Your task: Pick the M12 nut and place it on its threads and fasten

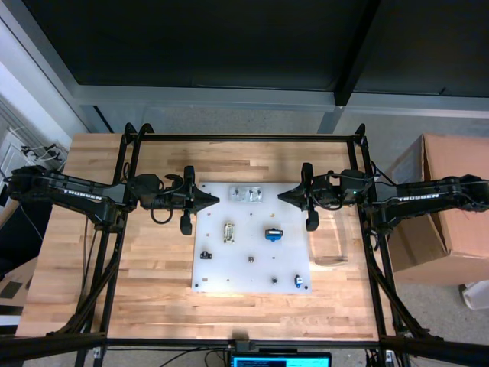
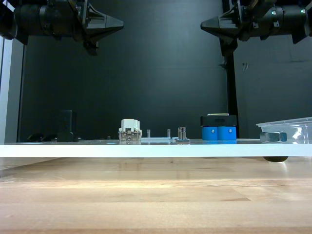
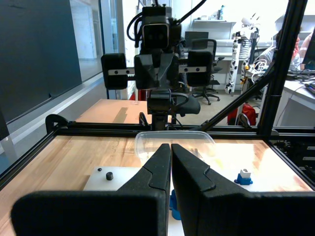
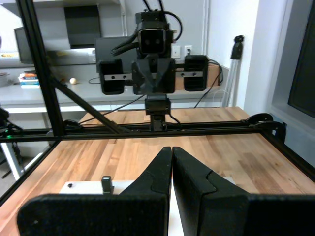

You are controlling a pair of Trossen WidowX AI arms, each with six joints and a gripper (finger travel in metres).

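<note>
Low on its stud by the white board's (image 1: 214, 267) near right edge, your M12 nut (image 2: 273, 137) seems seated. It's light, hard and slick, so pinch opposite flats. Left end effector (image 1: 217, 200) and right end effector (image 1: 280, 196) hang high over the board's side edges, both closed on nothing.

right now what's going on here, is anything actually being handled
Nothing is being handled. The left tool and the right tool both hang shut, holding nothing, high above the far part of the white board, tips facing each other. The silver nut appears to sit low on its stud near the board's near right edge, with no ribs showing. The high view shows it is not in the clear tray.
</note>
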